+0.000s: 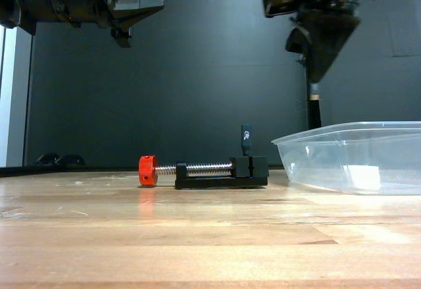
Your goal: Pick the USB-C connector and install on taskboard
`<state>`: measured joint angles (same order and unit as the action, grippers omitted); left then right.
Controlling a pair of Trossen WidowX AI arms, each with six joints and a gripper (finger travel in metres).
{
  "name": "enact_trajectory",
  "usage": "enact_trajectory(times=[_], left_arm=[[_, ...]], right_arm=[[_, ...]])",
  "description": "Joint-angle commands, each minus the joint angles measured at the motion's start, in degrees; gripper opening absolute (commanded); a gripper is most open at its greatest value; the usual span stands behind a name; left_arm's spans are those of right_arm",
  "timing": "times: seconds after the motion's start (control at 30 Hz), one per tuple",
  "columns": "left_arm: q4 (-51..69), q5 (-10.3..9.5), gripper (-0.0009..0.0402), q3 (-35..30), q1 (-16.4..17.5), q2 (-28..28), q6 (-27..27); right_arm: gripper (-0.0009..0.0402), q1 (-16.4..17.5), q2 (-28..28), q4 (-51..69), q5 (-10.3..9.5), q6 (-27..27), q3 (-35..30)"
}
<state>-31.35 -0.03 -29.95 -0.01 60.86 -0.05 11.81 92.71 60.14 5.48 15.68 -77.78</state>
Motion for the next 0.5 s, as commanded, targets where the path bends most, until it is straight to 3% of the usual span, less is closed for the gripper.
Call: enact_trajectory(times=[0.03, 0.5], left_arm=[[0.00, 0.00, 0.0000, 0.00, 0.02, 0.00, 0.02], [0.02, 0.00, 0.0000, 0.00, 0.00, 0.00, 0.02]], right_arm=[[0.0000, -0.52, 2.86, 0.07, 0.15, -1.22, -3.04], [0.0000, -1.99, 14.49, 2.21, -0.07, -2.69, -15.50]])
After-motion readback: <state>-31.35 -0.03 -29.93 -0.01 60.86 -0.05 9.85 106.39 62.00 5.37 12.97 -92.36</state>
